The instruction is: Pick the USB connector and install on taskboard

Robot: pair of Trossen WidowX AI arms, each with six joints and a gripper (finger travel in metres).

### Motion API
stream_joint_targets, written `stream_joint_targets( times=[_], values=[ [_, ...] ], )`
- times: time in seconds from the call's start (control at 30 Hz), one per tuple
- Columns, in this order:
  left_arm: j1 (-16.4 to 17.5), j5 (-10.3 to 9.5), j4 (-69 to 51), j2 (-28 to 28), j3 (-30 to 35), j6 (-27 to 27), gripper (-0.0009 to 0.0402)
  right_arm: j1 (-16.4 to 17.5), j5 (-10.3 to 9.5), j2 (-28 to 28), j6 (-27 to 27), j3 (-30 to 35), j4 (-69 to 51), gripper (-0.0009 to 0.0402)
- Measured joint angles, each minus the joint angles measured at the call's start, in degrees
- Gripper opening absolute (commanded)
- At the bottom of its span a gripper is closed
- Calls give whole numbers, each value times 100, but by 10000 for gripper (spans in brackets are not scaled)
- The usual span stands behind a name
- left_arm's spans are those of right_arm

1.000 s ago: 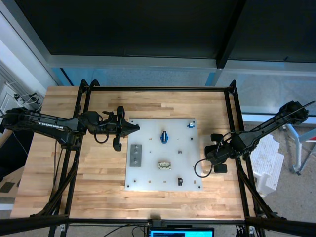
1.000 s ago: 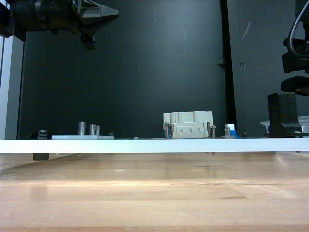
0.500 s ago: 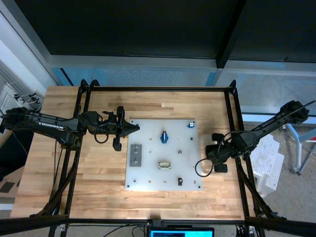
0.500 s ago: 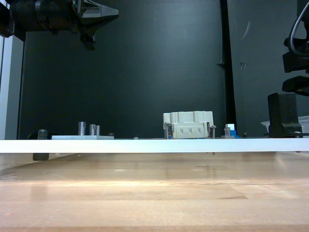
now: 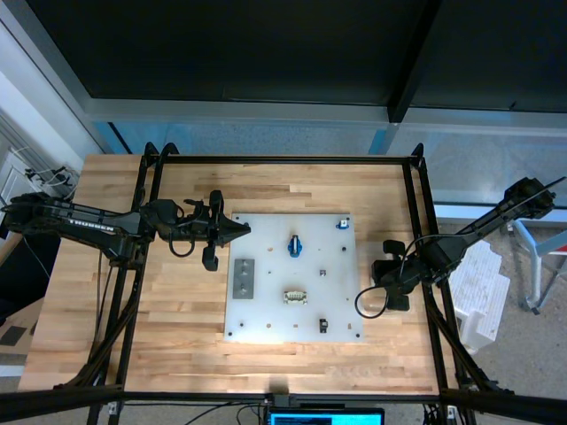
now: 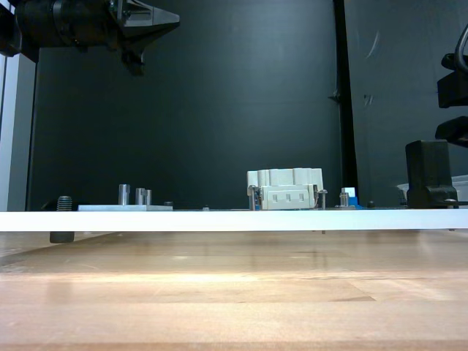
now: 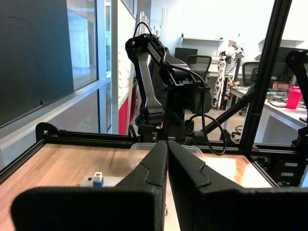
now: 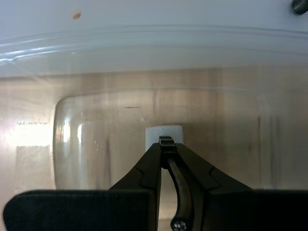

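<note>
The taskboard (image 5: pixel 266 305), a flat white plate, lies mid-table, and its edge runs across the low view (image 6: pixel 219 220). My right gripper (image 5: pixel 383 273) hovers just off the board's right edge. In the right wrist view its fingers (image 8: pixel 166 144) are pressed together on a tiny dark plug, the USB connector (image 8: pixel 166 141). Under them is a clear plastic tray (image 8: pixel 96 144) holding a small white block (image 8: pixel 163 131). My left gripper (image 5: pixel 244 228) is shut on nothing, held high by the board's upper left corner (image 6: pixel 172 16). Its fingers (image 7: pixel 159 159) touch.
On the board stand a grey block (image 5: pixel 243 279), a blue knob (image 5: pixel 295 245), a metal multi-pin socket (image 5: pixel 295 297) (image 6: pixel 285 189) and a black fitting (image 5: pixel 323 325) (image 6: pixel 430 175). A black frame rail (image 5: pixel 421 239) runs along the table's right side.
My right gripper has drifted slightly right, away from the board, and risen a little. The left arm has not moved.
</note>
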Motion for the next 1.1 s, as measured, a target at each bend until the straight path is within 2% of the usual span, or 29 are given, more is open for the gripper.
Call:
stream_joint_targets(
  times=[0.73,0.87,1.1],
  values=[
    [0,0,0,0,0,0,0,50,7,-96,-55,286,-337,0],
    [0,0,0,0,0,0,0,74,157,-151,-20,278,-334,0],
    [0,0,2,0,0,0,0,138,177,-275,90,118,-223,0]
  ],
)
